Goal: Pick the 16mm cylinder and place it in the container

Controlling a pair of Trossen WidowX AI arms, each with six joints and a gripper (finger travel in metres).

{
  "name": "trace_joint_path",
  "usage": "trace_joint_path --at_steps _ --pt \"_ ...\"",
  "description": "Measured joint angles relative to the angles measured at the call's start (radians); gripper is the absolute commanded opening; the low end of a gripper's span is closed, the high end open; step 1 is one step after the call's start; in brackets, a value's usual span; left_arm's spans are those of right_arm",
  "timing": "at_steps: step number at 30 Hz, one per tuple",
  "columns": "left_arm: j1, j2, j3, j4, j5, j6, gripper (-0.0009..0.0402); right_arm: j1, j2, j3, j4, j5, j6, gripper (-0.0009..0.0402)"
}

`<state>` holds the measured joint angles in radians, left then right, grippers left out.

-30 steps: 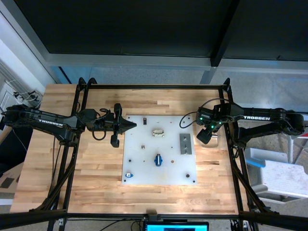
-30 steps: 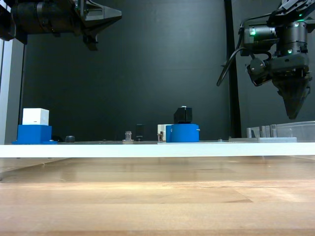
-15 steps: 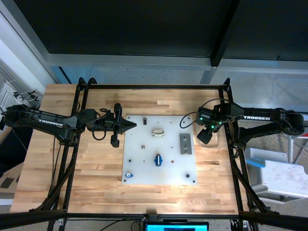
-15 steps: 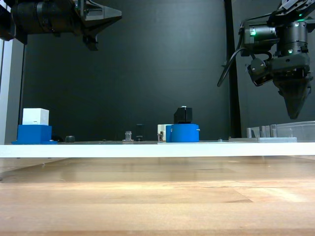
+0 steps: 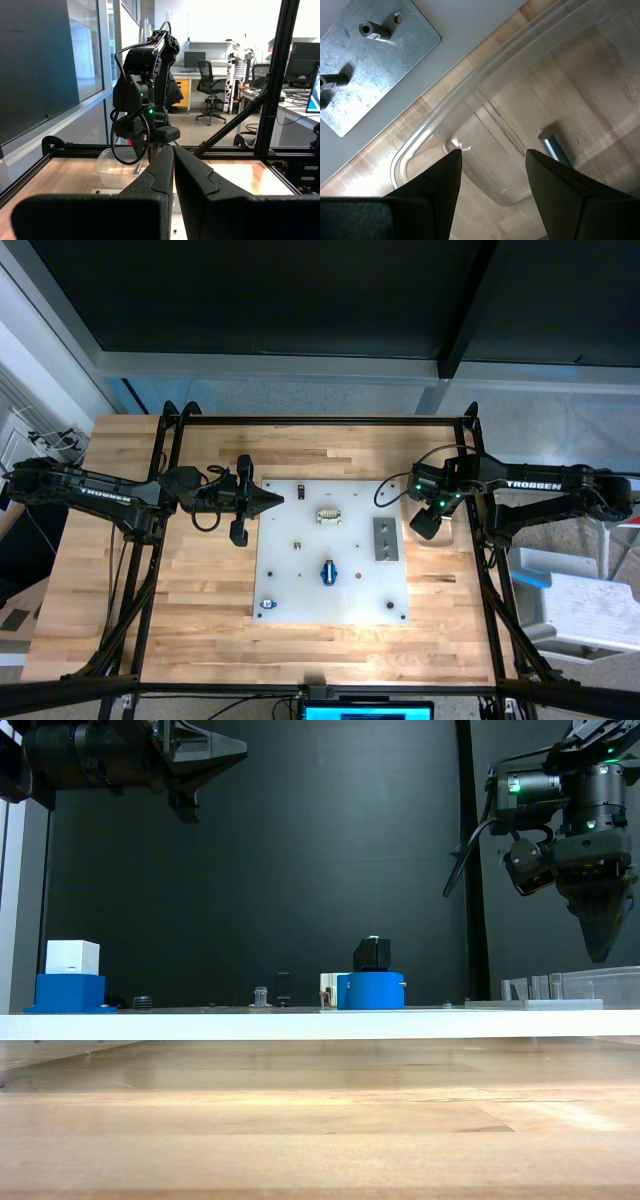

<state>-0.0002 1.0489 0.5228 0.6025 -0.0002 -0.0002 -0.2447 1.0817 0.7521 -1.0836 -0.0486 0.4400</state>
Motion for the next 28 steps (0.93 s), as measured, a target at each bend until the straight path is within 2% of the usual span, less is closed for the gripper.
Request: trace_joint_path --at_steps 28 --pt "0.000 0.000 0.000 0.000 0.000 0.000 0.0000 0.000 0.000 0.000 0.001 0.000 0.000 0.0177"
